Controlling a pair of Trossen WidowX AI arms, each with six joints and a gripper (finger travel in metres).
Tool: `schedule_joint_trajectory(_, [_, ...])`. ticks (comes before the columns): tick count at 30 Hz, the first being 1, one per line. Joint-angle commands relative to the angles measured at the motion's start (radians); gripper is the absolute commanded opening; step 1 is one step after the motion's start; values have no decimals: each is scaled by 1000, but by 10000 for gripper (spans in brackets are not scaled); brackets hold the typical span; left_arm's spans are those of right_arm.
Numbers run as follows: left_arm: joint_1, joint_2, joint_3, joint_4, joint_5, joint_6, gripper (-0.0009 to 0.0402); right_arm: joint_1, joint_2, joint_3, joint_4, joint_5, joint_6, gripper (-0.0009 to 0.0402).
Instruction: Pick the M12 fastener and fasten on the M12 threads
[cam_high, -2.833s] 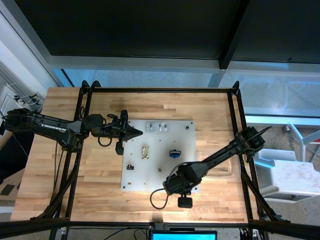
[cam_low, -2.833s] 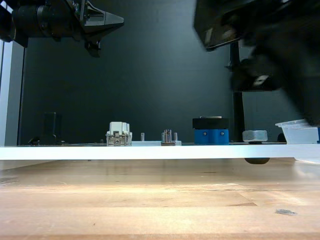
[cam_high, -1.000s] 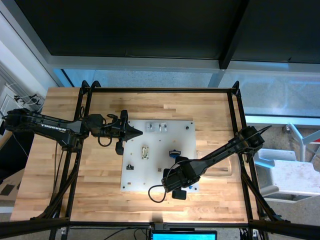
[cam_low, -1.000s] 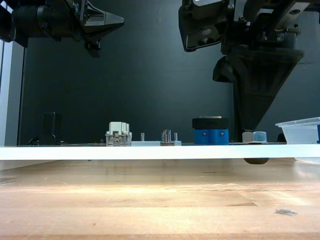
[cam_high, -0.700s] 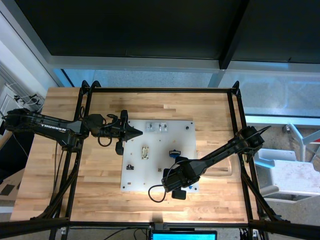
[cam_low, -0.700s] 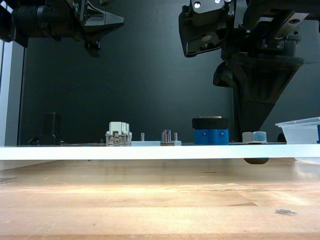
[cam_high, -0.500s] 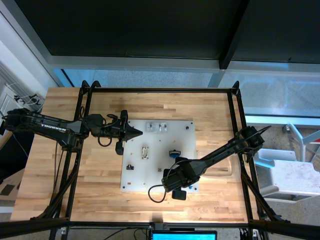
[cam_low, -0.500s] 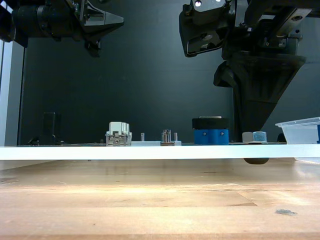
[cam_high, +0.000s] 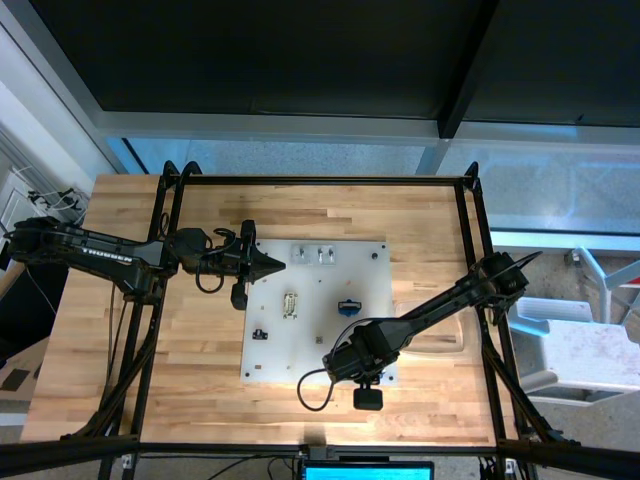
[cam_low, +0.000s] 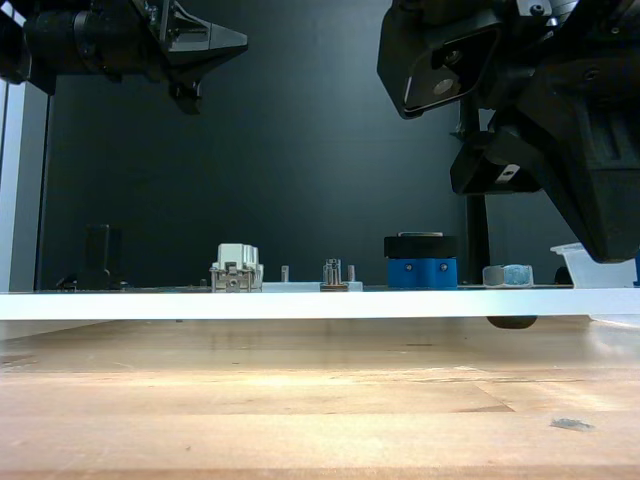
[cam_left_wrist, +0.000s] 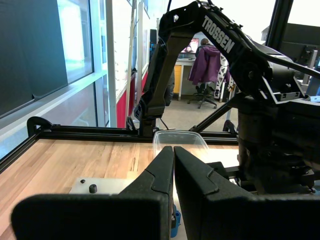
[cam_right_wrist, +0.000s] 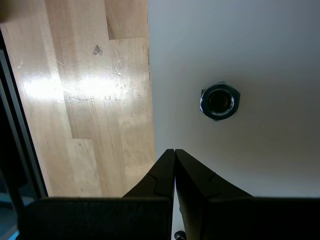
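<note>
Right fingers pinched on nothing, hanging over the seated nut.

My right gripper (cam_right_wrist: 174, 151) has its fingers (cam_right_wrist: 159, 176) pressed together and empty, raised above the white board (cam_right_wrist: 260, 45) near its edge. I judge the nut needs no grip now. The M12 fastener (cam_right_wrist: 220, 101) lies flat on the board, apart from my tips, apparently on its stud. The M12 threads' ribs are hidden under it, so I cannot tell how far down it has run. From above, my own arm covers the spot. My left gripper (cam_high: 268, 263) hangs parked over the board's left edge, fingers together too.
</note>
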Motion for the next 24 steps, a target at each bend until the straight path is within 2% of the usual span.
schedule_joint_trajectory(1, [0,0,0,0,0,0,0,0,-13,1,-6,78,14,0])
schedule_joint_trajectory(6, [0,0,0,0,0,0,0,0,-23,13,-27,224,31,0])
schedule_joint_trajectory(8, [0,0,0,0,0,0,0,0,-21,11,-26,268,50,0])
schedule_joint_trajectory(20, [0,0,0,0,0,0,0,0,16,1,24,256,50,0])
schedule_joint_trajectory(21, [0,0,0,0,0,0,0,0,16,1,24,246,50,0])
schedule_joint_trajectory(22, [0,0,0,0,0,0,0,0,16,1,24,221,47,0])
schedule_joint_trajectory(24, [0,0,0,0,0,0,0,0,11,3,21,140,37,0])
